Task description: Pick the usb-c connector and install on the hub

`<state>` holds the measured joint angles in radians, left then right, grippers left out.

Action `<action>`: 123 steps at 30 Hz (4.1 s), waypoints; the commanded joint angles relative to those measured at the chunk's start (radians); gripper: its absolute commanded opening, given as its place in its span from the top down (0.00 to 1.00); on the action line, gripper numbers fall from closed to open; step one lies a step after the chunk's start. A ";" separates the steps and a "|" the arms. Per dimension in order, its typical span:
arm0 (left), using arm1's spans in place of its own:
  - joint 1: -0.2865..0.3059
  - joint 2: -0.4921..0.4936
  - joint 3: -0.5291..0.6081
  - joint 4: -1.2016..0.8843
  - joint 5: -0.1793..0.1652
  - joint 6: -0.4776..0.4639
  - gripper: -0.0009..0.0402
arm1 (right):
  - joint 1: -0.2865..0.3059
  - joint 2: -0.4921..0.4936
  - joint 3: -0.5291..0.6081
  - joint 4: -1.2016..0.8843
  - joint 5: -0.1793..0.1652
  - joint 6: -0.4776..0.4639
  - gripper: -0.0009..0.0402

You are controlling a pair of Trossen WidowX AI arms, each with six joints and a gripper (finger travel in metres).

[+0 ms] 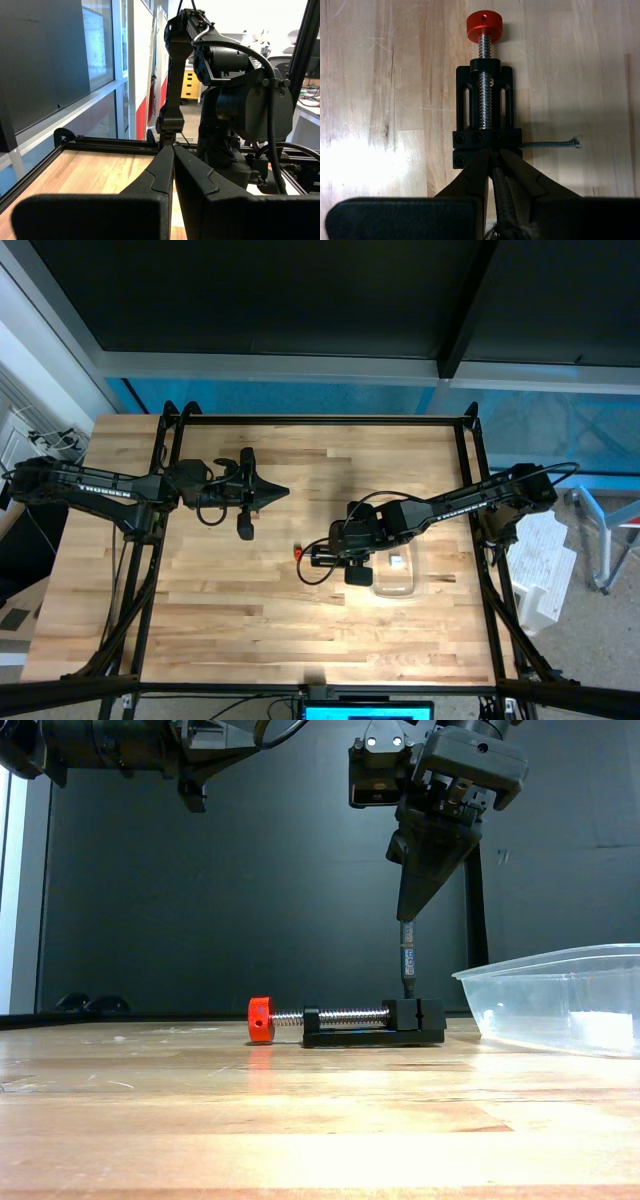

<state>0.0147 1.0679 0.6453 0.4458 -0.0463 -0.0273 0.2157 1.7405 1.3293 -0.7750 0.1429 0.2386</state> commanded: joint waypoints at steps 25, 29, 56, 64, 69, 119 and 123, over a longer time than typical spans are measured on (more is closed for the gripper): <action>0.000 0.000 0.000 0.000 0.000 0.000 0.98 | -0.002 -0.024 -0.027 0.032 -0.003 -0.004 0.86; 0.000 0.000 0.000 0.000 0.000 0.000 0.98 | -0.002 -0.032 -0.017 0.033 -0.003 -0.004 0.74; -0.002 0.000 0.000 0.001 0.000 0.000 0.98 | -0.002 -0.178 -0.061 -0.032 -0.004 -0.013 0.55; -0.002 0.000 0.000 0.000 0.000 0.000 0.98 | -0.039 -0.328 -0.183 0.067 -0.005 -0.047 0.65; -0.002 0.000 0.000 0.001 0.000 0.000 0.98 | -0.072 -0.455 -0.302 0.288 -0.004 -0.104 0.75; -0.002 0.000 0.000 0.000 0.000 0.000 0.98 | -0.261 -0.921 -0.783 1.093 -0.196 -0.221 0.98; -0.002 0.000 0.000 0.000 0.000 0.000 0.98 | -0.261 -0.921 -0.783 1.092 -0.196 -0.221 0.98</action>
<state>0.0128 1.0683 0.6449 0.4458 -0.0463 -0.0273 -0.0460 0.8192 0.5457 0.3180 -0.0536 0.0162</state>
